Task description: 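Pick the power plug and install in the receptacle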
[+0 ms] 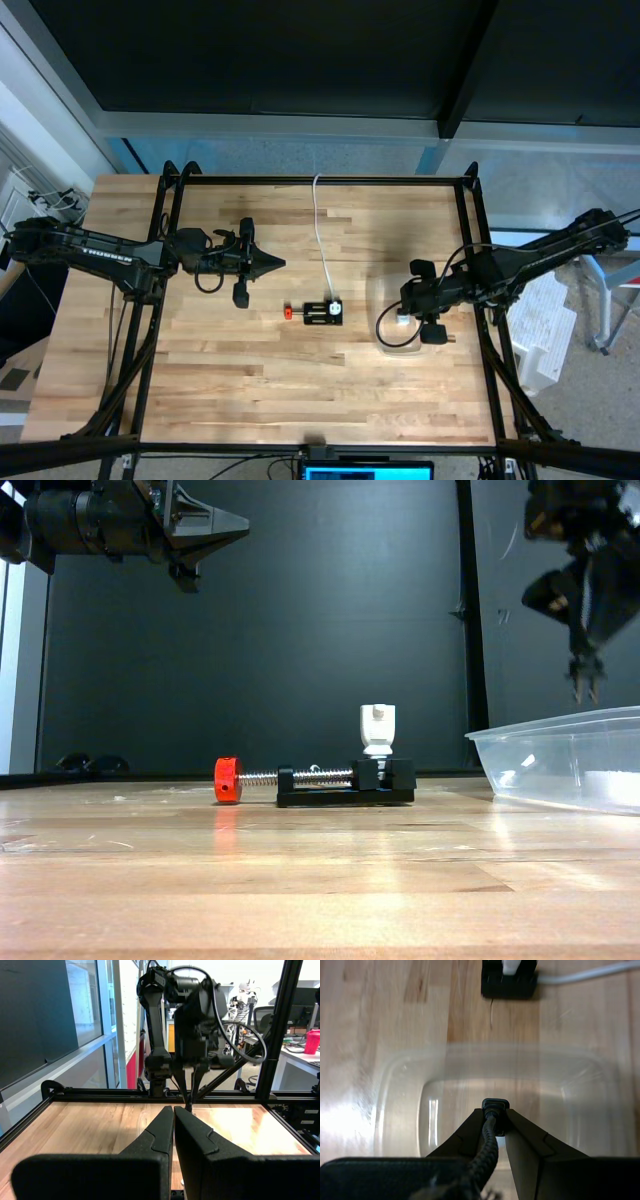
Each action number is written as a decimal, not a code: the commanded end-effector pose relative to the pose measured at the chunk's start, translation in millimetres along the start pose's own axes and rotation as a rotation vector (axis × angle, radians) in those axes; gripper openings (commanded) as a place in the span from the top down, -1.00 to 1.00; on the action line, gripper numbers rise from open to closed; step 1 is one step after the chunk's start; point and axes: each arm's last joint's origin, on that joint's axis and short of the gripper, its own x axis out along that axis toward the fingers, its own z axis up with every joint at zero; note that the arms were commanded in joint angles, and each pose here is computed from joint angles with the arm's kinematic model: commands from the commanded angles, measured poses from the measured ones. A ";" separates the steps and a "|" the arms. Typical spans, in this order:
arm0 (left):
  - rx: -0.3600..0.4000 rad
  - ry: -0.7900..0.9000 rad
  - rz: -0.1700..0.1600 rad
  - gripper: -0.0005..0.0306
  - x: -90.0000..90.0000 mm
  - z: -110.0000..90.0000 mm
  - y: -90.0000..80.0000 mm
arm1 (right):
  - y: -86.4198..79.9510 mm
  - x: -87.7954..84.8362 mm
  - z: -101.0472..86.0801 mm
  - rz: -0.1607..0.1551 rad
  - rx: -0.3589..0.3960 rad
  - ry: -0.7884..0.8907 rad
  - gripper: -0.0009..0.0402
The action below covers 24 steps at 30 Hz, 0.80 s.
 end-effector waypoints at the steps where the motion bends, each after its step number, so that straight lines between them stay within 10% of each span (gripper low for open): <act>1: 0.000 0.000 0.000 0.96 0.0 0.0 0.0 | -0.7 -9.0 4.5 -0.005 0.003 0.008 0.96; 24: 0.000 0.000 0.000 0.96 0.0 0.0 0.0 | -7.3 37.5 94.2 -0.055 0.006 0.006 0.96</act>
